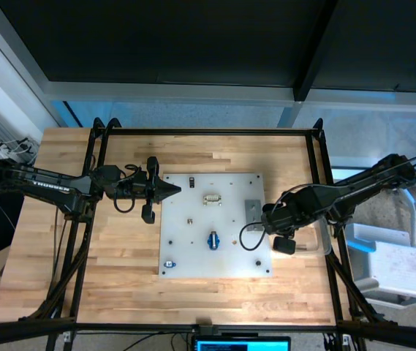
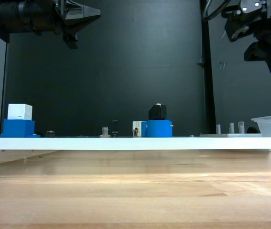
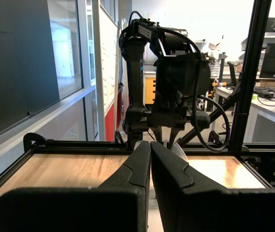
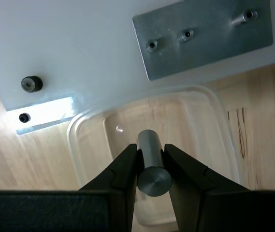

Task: Pick the 16mm cylinder and place it in the taskboard

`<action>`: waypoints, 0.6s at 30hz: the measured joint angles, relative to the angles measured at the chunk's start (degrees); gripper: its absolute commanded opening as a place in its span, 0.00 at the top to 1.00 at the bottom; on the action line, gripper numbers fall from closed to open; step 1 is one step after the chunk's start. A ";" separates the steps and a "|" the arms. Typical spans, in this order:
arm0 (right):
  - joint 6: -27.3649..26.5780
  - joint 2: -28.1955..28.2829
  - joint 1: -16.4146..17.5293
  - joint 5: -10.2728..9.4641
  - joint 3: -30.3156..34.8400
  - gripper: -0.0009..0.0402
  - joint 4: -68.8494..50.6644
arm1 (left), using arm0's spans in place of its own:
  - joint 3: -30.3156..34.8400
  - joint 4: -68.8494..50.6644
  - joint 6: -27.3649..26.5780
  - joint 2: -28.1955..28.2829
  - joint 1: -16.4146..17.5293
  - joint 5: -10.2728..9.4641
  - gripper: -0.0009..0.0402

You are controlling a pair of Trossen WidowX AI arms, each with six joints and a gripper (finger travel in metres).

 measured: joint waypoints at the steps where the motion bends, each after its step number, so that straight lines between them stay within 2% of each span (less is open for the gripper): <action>1: -0.31 0.46 -0.17 0.24 0.33 0.95 0.11 | 0.00 0.02 0.00 0.00 0.00 0.00 0.98; 18: -5.92 9.68 -2.97 0.28 7.06 0.95 3.02 | -0.02 0.02 0.00 0.00 0.00 0.00 0.98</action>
